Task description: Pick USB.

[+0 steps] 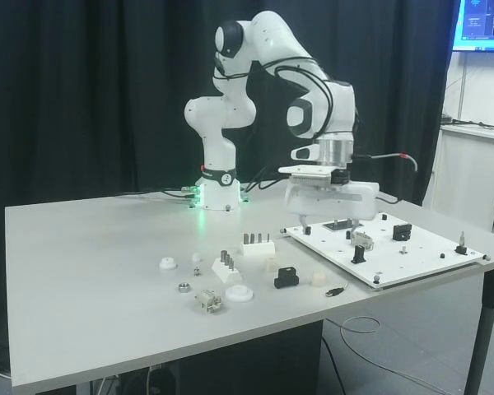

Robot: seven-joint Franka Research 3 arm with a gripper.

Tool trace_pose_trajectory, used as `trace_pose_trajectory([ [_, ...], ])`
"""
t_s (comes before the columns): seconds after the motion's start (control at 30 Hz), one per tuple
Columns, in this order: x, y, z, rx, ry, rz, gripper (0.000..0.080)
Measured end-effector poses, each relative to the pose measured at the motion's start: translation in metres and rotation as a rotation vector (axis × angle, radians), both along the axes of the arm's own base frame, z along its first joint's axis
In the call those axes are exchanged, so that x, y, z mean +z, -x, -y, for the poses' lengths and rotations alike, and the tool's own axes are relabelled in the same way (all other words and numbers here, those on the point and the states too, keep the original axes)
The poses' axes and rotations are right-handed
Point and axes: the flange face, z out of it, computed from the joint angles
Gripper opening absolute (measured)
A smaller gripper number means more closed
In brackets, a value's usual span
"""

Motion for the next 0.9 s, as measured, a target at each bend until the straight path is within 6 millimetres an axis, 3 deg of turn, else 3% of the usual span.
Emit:
trace_pose_trajectory([
  [0.5,-0.016,-0.023,-0.012,-0.359,-0.003,-0.066,0.08],
  [0.9,-0.037,-0.035,-0.006,-0.449,-0.009,-0.074,0.08],
])
